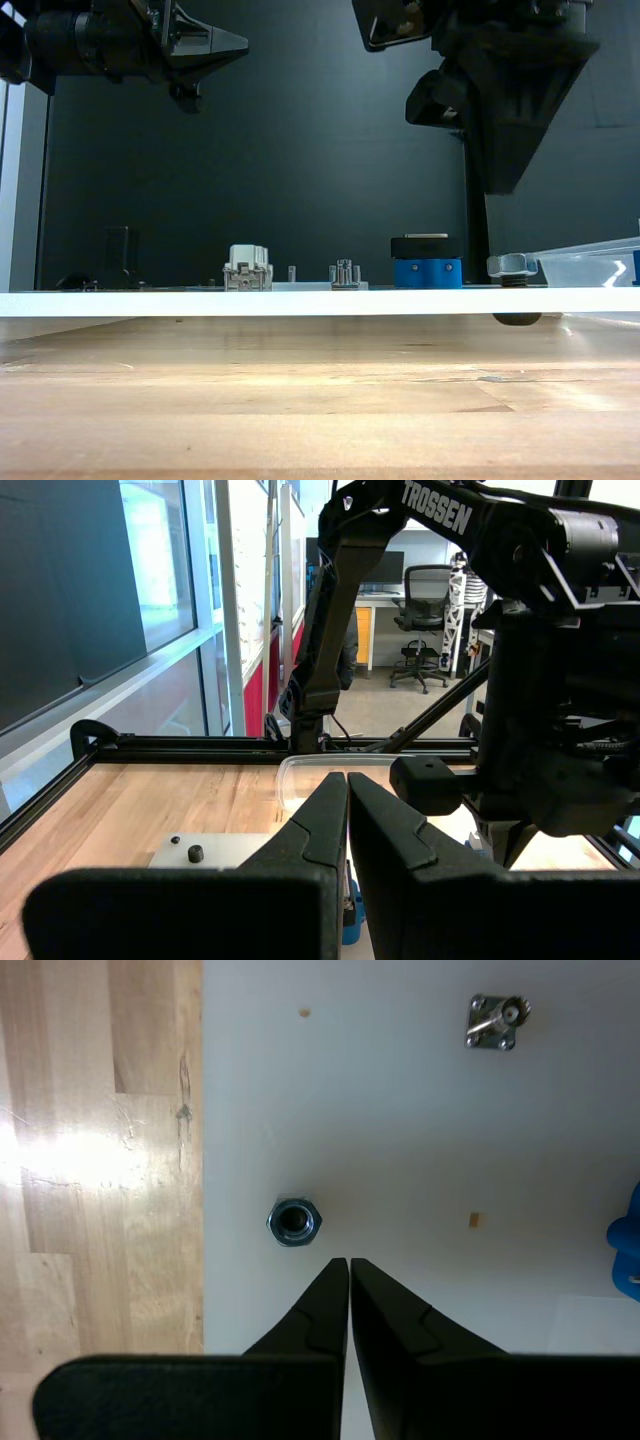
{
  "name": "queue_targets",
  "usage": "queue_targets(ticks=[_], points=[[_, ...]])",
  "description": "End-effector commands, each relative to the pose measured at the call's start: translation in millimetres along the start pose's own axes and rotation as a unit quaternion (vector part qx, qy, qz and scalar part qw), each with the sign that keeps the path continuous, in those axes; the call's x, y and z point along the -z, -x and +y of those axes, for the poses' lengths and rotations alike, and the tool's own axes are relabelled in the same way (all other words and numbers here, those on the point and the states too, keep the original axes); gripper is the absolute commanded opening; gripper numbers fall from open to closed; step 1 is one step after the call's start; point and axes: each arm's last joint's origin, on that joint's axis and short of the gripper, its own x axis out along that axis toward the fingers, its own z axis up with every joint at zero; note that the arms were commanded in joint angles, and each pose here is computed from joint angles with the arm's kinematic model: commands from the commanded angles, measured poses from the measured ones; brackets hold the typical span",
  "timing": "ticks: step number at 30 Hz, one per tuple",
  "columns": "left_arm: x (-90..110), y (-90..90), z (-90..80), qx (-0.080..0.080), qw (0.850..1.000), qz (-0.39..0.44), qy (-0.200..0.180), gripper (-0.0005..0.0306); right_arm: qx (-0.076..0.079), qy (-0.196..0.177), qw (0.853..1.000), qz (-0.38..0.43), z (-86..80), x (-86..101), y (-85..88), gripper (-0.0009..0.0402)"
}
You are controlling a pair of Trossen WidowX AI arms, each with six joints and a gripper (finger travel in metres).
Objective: Pick the M12 fastener and fasten on the M12 threads
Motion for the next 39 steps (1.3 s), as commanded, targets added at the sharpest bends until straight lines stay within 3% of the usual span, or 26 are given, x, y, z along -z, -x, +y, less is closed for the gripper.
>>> queue_targets(ticks=[1,13,22,27,30,31,32,34,37,39], points=[[0.0,0.0,0.0,0.0,1.0,0.0,0.0,0.0,0.002,-0.001,1.0,-0.001,-0.7,2.3,-8.8,-0.0001],[0.0,0.0,0.0,0.0,1.0,0.0,0.0,0.0,-0.008,0.0,1.0,-0.007,0.7,7.7,-27.1,0.0],[0.0,0.0,0.0,0.0,1.0,0.0,0.0,0.0,-0.011,0.001,1.0,-0.005,0.9,8.8,-29.4,0.0],[0.0,0.0,0.0,0.0,1.0,0.0,0.0,0.0,-0.071,0.002,0.997,0.015,4.4,9.6,-29.4,0.0],[0.0,0.0,0.0,0.0,1.0,0.0,0.0,0.0,-0.137,0.018,0.99,0.039,7.9,11.4,-27.1,0.0],[0.0,0.0,0.1,0.0,1.0,0.0,0.0,0.0,-0.152,0.02,0.987,0.044,8.5,11.6,-26.6,0.0],[0.0,0.0,0.0,0.0,1.0,0.0,0.0,0.0,-0.156,0.022,0.987,0.044,8.7,11.8,-25.9,0.0],[0.0,0.0,0.1,0.0,1.0,0.0,0.0,0.0,-0.143,0.027,0.989,0.038,7.8,11.6,-25.5,0.0],[0.0,0.0,0.0,0.0,1.0,0.0,0.0,0.0,-0.072,0.007,0.997,0.021,3.5,11.5,-26.3,0.0],[0.0,0.0,0.1,0.0,1.0,0.0,0.0,0.0,-0.042,0.009,0.999,0.02,1.5,12.5,-27.3,0.0]])
